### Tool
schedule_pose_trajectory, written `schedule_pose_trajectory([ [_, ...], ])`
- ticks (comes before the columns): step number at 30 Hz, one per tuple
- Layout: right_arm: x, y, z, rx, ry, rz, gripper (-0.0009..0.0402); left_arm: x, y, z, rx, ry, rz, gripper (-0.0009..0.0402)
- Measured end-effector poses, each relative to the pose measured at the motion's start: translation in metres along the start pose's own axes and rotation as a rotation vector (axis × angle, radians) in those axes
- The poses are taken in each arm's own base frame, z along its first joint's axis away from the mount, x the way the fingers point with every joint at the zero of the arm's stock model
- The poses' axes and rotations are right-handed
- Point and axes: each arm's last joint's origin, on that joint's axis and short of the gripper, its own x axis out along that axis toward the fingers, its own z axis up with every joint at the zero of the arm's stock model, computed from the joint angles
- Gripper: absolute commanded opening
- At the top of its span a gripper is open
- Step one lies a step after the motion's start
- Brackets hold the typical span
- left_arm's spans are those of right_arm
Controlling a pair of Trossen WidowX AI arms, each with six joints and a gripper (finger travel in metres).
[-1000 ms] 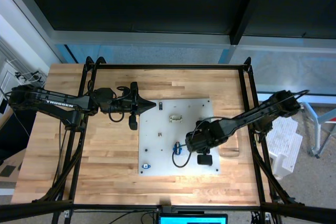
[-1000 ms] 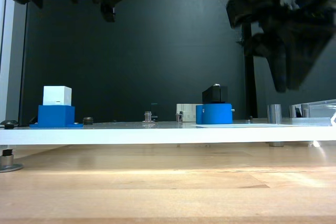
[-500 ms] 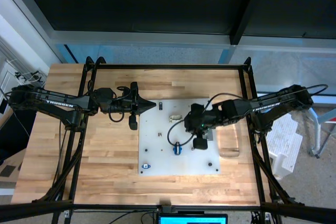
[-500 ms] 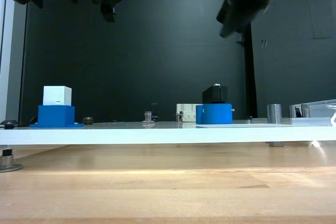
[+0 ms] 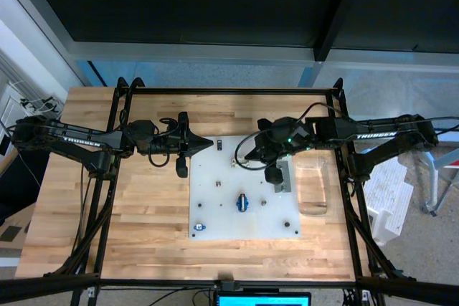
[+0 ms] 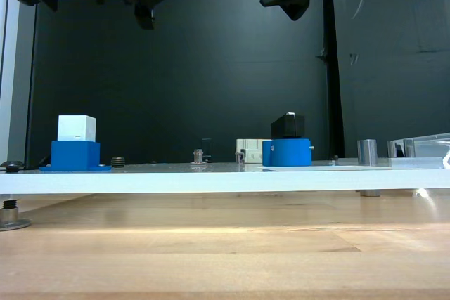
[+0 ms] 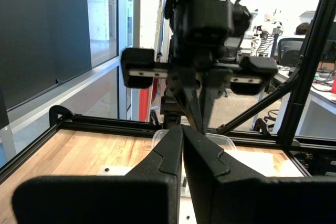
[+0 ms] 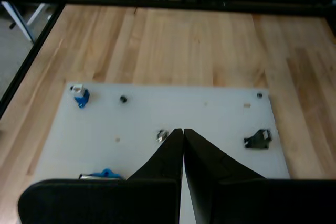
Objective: Pick the 16mm cylinder and install on the taskboard
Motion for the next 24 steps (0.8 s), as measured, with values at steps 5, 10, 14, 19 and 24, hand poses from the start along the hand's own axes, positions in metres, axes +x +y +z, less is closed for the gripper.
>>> schedule_pose_trajectory([
  [5,-0.005,-0.011,0.006,-0.010,-0.081,-0.020,0.0000,0.000,0.000,0.000,0.000,0.000,0.000,0.0000],
  [10,-0.006,-0.019,0.011,-0.006,-0.170,0.008,0.0000,0.000,0.000,0.000,0.000,0.000,0.000,0.0000],
  [14,-0.006,-0.019,0.011,-0.014,-0.270,-0.003,0.0000,0.000,0.000,0.000,0.000,0.000,0.000,0.0000],
  [19,-0.008,-0.019,0.000,-0.010,-0.356,-0.009,0.0000,0.000,0.000,0.000,0.000,0.000,0.000,0.0000],
  [24,-0.015,-0.019,-0.006,-0.018,-0.481,-0.031,0.0000,0.000,0.000,0.000,0.000,0.000,0.000,0.0000],
])
